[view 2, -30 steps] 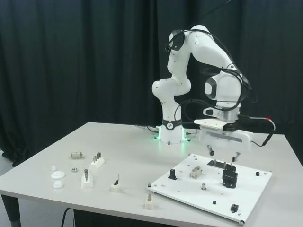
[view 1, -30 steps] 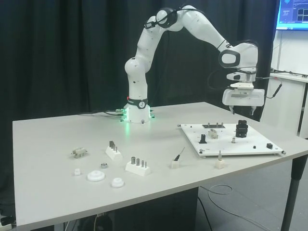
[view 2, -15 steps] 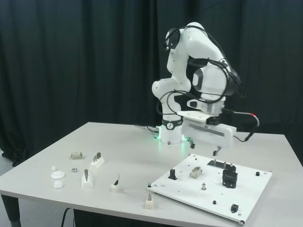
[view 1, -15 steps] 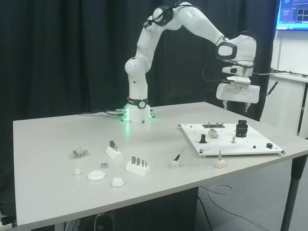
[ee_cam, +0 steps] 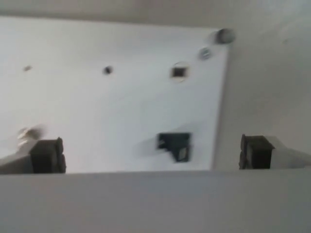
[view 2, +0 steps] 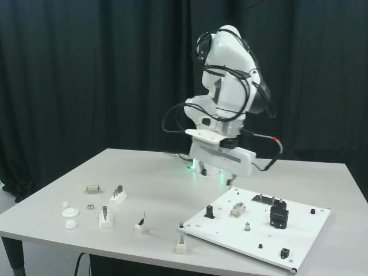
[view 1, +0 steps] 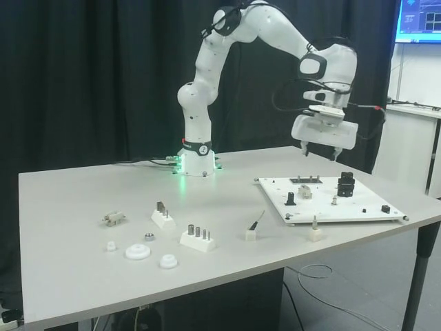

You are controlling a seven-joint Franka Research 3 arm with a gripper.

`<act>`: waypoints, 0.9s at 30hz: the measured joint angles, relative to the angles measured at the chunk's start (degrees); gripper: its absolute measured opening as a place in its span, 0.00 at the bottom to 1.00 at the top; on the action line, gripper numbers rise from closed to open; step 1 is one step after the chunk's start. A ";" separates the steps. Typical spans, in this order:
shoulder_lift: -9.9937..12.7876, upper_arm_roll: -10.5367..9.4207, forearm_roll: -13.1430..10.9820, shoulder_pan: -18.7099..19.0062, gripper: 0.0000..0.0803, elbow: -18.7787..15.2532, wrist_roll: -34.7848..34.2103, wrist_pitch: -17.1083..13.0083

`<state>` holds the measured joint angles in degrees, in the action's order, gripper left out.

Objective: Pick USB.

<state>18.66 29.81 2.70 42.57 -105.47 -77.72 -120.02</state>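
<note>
The white arm (view 1: 265,27) is bent over at the far side of the grey table (view 1: 76,186), with its gripper (view 1: 321,147) hanging in the air above the back edge of the white board (view 1: 358,207), touching nothing. Its two black-tipped fingers (ee_cam: 47,155) are spread wide apart with only air between them, and the wrist view looks down past them at the board, where a small black block (ee_cam: 175,145) sits near the edge. Which part is the USB I cannot say for sure; the likeliest piece is the small thin plug standing tilted in a white holder (view 2: 140,225) on the bare table, just beside the board's near corner and well apart from the gripper. On the board stand a black clamp-like fixture (view 2: 279,214), a small black post (view 2: 209,212) and a few pins. Towards the other end of the table lie white blocks holding pegs (view 1: 198,237), white gear-like discs (view 1: 138,252) and a small connector (view 1: 113,218). A green light glows at the arm's base (view 1: 196,160).
</note>
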 joint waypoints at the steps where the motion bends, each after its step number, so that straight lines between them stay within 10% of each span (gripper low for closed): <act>1: -0.04 0.00 0.37 -0.57 1.00 0.00 0.42 0.11; 16: -0.05 -0.61 2.00 -9.58 1.00 -1.62 8.09 -0.55; 27: 0.10 -4.12 2.24 -17.44 1.00 -5.93 12.75 -8.63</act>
<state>18.76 25.68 4.94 25.14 -111.40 -64.97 -128.64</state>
